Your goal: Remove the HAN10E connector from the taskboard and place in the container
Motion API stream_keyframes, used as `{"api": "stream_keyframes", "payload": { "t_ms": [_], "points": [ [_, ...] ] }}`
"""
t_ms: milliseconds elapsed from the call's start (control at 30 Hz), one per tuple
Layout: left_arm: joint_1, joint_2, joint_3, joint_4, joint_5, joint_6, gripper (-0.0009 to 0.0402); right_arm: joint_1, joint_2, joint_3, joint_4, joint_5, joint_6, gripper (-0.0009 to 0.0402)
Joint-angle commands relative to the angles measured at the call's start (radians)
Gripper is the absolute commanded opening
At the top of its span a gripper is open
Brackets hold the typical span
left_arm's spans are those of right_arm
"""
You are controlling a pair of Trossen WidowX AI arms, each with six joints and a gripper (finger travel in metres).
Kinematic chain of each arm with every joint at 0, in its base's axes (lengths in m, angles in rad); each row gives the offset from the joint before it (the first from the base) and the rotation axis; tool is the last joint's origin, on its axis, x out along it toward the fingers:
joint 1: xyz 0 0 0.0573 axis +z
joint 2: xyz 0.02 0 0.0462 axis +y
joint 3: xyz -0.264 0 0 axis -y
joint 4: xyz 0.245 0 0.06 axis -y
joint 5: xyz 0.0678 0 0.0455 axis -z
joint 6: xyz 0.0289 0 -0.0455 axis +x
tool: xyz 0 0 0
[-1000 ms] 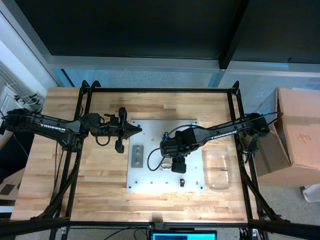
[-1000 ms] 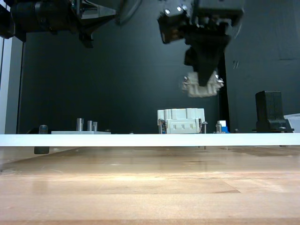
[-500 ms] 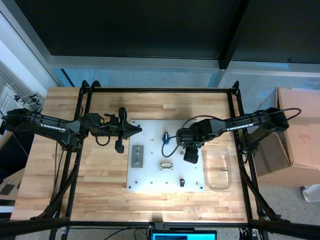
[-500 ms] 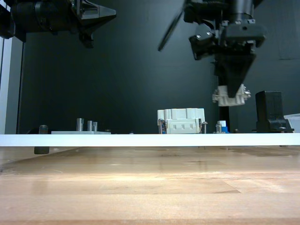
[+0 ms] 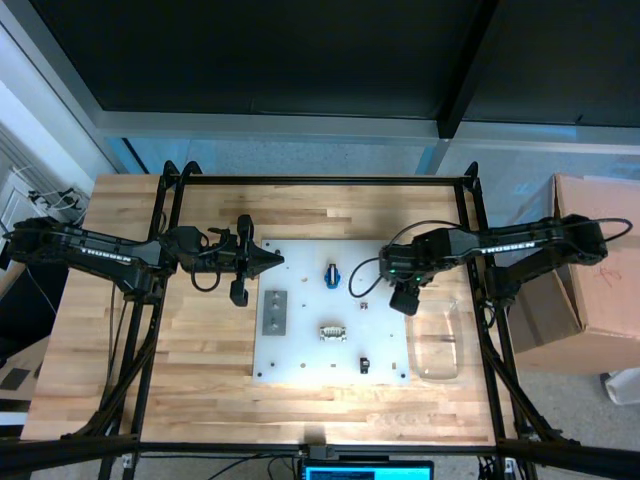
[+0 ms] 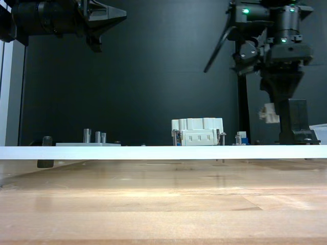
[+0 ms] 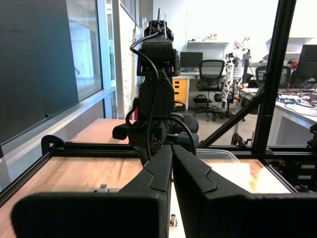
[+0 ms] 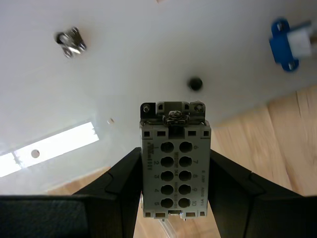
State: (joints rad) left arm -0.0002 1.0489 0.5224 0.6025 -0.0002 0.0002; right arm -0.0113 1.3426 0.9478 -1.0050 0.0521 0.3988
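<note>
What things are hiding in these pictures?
High view: the HAN10E connector is hidden under the right gripper, which holds it over the board's right edge.
Low view: the container is cut off by the right edge.
Low view: the left gripper, shut above the board's left side, is cut by the top edge.

The right jaws, clamped on the HAN10E connector (image 8: pixel 175 158), hang over the taskboard's (image 5: pixel 300 350) right edge, above everything on it. The clear container (image 5: pixel 437 345) lies just beyond, toward the table's (image 5: pixel 200 380) right edge, with open air in between. Low on the board stand a white socket (image 6: pixel 197 131) mid-board, a black block (image 6: pixel 294 121) by the near edge and a pinned grey plate (image 5: pixel 274 311) at the left. The left jaws, closed, hover high over the board's far-left corner.
</note>
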Motion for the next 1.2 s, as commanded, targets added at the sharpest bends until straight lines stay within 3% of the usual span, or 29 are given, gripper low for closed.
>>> {"api": "stream_keyframes", "payload": {
  "t_ms": [33,400,500,867,1000,1200],
  "points": [
    [0.0,0.0,0.0,0.0,0.0,0.0,0.0,-0.015,-0.048,-0.051,-0.001,0.001,0.016,0.0004],
    [0.0,0.0,0.0,0.0,0.0,0.0,0.0,-0.035,-0.22,-0.222,-0.019,0.012,0.158,0.0004],
    [0.0,0.0,0.0,0.0,0.0,0.0,0.0,-0.042,-0.251,-0.259,-0.035,0.038,0.214,0.0004],
    [0.0,0.0,0.0,0.0,0.0,0.0,0.0,-0.05,-0.264,-0.319,-0.028,0.038,0.277,0.0007],
    [0.0,0.0,0.0,0.0,0.0,0.0,0.0,-0.05,-0.264,-0.319,-0.011,0.038,0.284,0.0034],
    [0.0,0.0,0.0,0.0,0.0,0.0,0.0,-0.05,-0.264,-0.319,-0.006,0.064,0.307,0.0109]
  ]
}}
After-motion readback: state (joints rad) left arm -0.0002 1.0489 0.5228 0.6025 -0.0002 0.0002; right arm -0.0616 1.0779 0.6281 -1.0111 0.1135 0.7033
